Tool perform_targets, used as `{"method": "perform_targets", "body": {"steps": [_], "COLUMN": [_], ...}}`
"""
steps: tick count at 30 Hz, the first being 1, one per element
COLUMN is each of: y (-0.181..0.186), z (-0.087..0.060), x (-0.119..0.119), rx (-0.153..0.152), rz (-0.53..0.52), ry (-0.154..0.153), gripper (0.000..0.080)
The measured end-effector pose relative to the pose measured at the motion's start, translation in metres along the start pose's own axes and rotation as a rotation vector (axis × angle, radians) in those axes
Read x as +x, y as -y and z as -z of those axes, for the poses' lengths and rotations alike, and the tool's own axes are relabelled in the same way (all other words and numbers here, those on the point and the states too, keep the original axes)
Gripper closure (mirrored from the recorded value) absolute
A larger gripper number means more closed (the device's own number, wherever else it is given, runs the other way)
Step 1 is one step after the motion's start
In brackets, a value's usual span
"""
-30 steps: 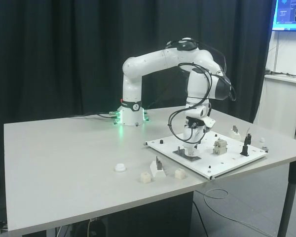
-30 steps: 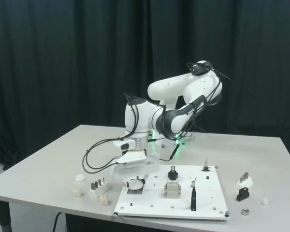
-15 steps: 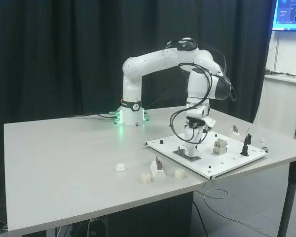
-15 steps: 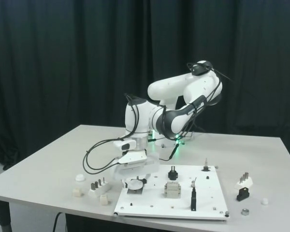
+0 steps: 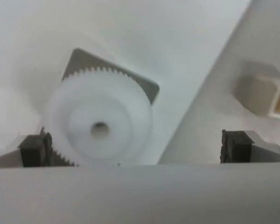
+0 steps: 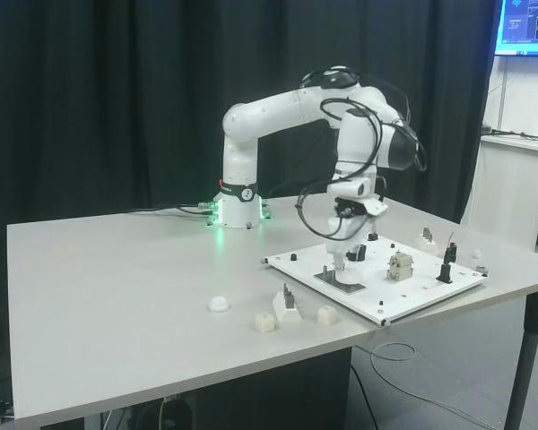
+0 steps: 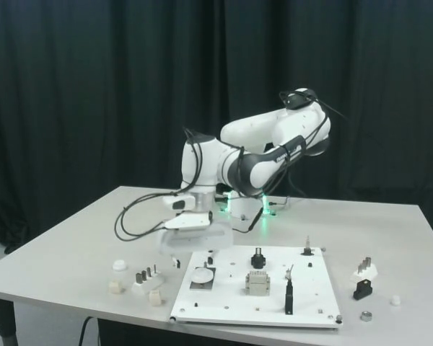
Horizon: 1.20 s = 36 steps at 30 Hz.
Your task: Insert large gear.
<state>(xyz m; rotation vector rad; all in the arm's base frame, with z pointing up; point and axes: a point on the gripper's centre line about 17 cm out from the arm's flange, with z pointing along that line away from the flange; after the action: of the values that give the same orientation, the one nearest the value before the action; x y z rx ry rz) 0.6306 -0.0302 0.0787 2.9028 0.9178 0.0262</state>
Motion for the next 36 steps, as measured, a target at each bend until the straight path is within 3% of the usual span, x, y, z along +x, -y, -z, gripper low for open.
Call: {"method": "perform_targets", "body": {"steps": [7, 15, 28, 36], "y": [-0.010, -0.021, -0.030, -0.030], "z": [0.020, 0.026, 0.017, 0.005], "x": [-0.006, -0.008, -0.002, -0.003], "rx": [0.005, 0.013, 0.037, 0.036], "rz": [-0.054, -0.103, -0.151, -0.144], "ry": [-0.009, -0.024, -0.072, -0.066], "gripper": [0.0003, 0.0003, 0.0003, 0.0003]}}
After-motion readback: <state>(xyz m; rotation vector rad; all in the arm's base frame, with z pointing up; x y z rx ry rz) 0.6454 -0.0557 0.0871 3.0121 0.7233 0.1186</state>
